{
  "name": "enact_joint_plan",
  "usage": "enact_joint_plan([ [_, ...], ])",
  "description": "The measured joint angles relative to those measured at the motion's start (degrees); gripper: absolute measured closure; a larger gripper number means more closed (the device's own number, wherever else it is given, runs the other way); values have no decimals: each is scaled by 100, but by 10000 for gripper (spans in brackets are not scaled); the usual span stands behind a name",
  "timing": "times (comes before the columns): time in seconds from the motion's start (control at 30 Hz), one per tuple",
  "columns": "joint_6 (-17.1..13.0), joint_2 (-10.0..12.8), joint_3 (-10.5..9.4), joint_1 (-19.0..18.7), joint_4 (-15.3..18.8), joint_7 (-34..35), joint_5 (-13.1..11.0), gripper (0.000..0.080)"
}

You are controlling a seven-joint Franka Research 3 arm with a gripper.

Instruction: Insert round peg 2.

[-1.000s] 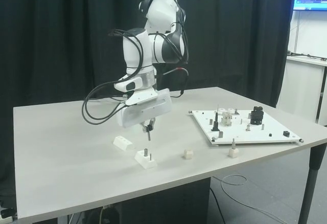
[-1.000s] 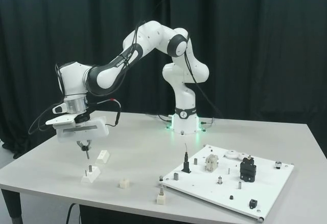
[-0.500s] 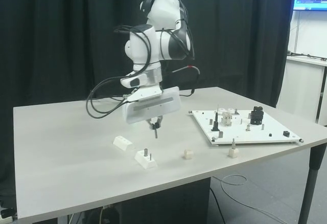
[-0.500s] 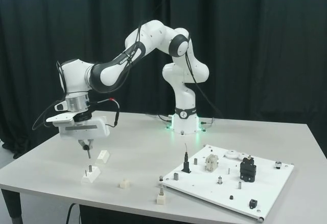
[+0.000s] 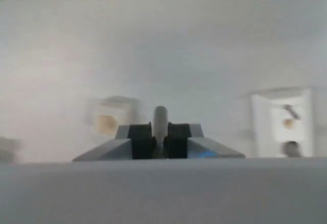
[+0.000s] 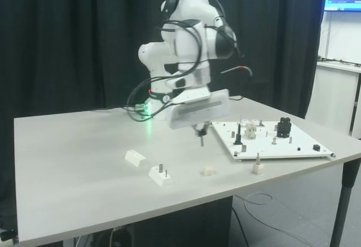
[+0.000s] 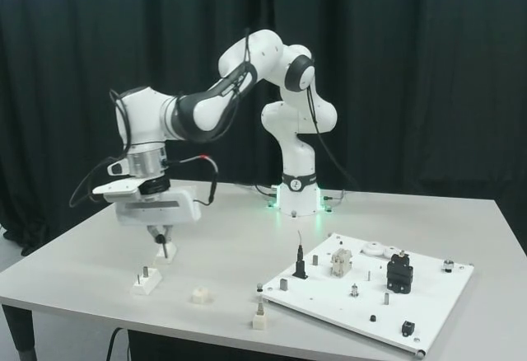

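Now the tool hangs in the air above the table, its two black fingers closed on a thin grey peg that points down from between them. In the wrist view the peg stands upright between the finger pads, its rounded end clear of them. In the second room view the tool and the peg are well above the table surface, touching nothing.

Below on the table lie several small white blocks. One block carries a short dark pin standing upright; the second room view shows it just beside and below the tool. A second, flat block lies near it, farther from the table's front edge. A small cube sits apart from these, between them and the white board. Another small block with an upright pin stands just beside the board's near edge.

The board lies well apart from the tool and bears many small fittings, among them a black part and a black post with a thin rod. The arm reaches out from its base at the back of the table.
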State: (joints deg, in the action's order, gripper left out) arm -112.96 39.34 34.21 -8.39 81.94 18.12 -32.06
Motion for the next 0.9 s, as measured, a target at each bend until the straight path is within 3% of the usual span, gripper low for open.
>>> enact_joint_plan([
  [0.4, 179, -40, 4, -555, -213, 817, 150, 741],
  [0.9, 352, -64, -12, -1283, -224, 2029, 505, 741],
])
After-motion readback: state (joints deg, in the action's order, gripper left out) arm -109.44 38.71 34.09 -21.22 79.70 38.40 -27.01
